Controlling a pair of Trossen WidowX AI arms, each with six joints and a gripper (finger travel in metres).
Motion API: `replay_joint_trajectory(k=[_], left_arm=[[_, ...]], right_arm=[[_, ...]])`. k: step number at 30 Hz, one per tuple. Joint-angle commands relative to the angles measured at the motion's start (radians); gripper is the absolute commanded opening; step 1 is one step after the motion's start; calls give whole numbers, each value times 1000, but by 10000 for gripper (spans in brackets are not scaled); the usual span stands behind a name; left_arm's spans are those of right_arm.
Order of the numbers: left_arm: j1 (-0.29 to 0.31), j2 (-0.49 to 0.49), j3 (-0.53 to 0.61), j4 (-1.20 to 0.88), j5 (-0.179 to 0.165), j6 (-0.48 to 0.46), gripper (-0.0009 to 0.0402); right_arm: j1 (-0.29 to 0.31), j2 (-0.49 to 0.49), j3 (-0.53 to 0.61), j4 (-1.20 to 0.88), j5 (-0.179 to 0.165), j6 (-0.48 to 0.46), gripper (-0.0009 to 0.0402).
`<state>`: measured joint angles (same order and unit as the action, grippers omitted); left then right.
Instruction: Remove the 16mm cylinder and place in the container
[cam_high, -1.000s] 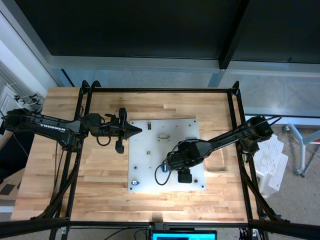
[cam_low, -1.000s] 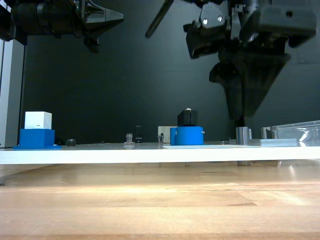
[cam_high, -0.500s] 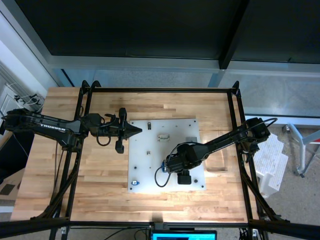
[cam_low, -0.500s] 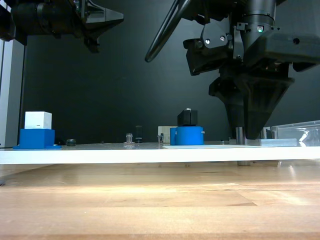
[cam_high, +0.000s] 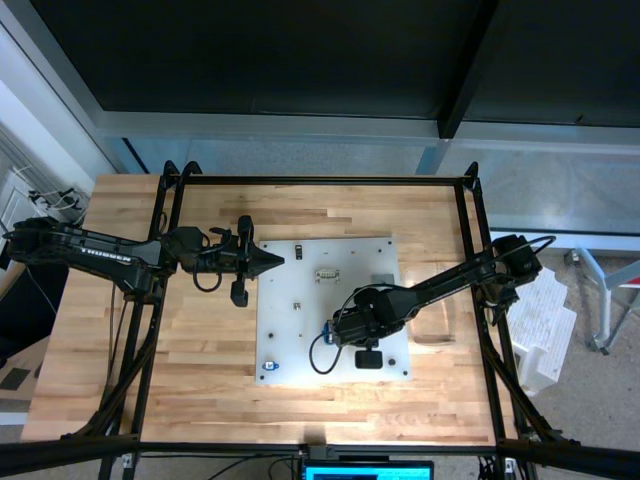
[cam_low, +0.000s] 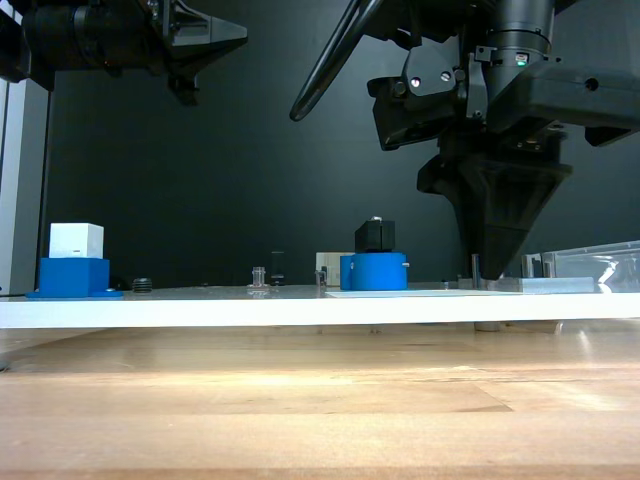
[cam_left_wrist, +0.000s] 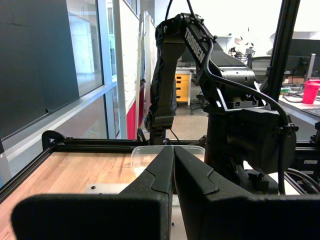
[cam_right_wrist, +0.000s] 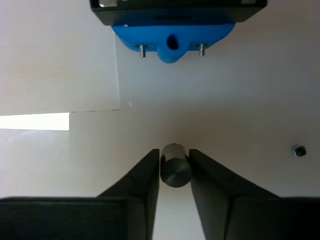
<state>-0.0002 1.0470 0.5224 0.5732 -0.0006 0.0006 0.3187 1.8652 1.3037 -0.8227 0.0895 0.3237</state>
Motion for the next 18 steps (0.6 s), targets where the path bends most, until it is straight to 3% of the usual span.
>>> replay_joint_trajectory(k=[1, 8, 18], left_arm=[[0, 0, 0, 0, 0, 0, 0], [0, 0, 0, 0, 0, 0, 0], [0, 0, 0, 0, 0, 0, 0]], right_arm=[[0, -1, 1, 1, -3, 0, 30], [2, -11, 3, -3, -3, 0, 0], [2, -92, 36, -79, -3, 0, 0]])
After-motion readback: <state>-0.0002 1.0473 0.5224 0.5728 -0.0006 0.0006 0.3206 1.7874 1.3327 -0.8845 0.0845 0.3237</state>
